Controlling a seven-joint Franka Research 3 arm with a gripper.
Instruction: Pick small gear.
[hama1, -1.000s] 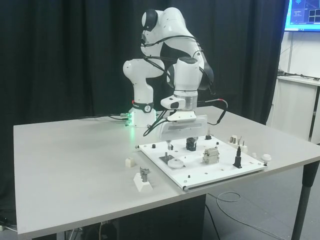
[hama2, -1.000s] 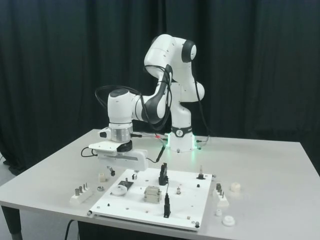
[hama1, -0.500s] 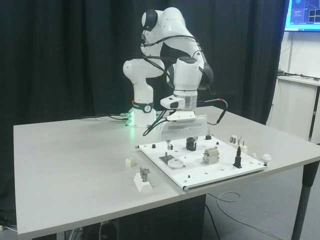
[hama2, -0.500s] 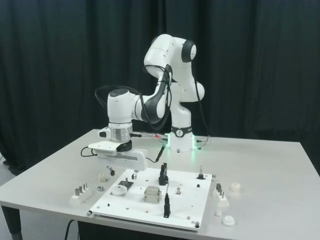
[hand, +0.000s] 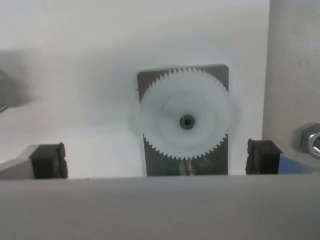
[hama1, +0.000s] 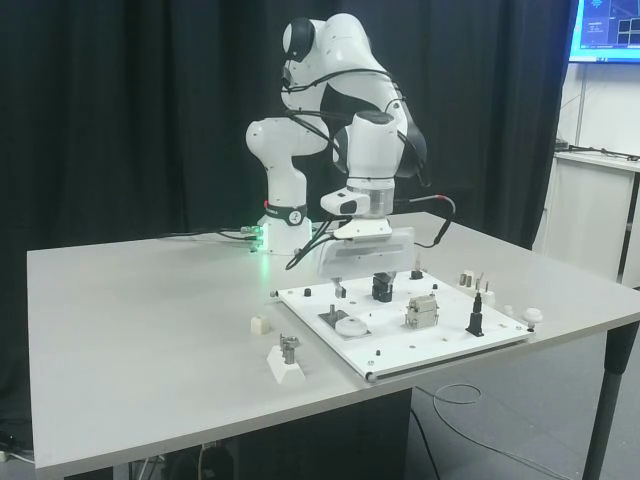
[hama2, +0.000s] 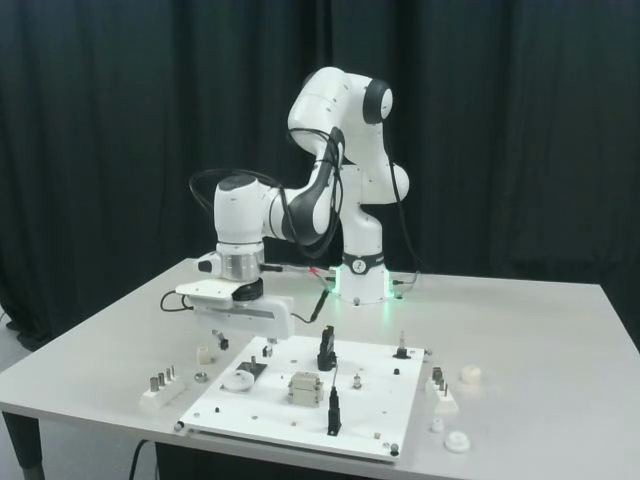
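White arm (hama1: 372, 150) above white board (hama1: 400, 330).

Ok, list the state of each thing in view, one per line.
hand: open, above the gear, holding nothing.
gear: white, lying flat on its dark plate, not gripped.
white board: flat on the grey table, parts standing on it.
arm base light: lit green.

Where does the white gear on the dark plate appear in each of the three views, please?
Wrist view: white gear at centre, on its dark plate.
First room view: gear on the white board's near-left part.
Second room view: gear at the board's left edge.
Shared landmark: the dark plate.
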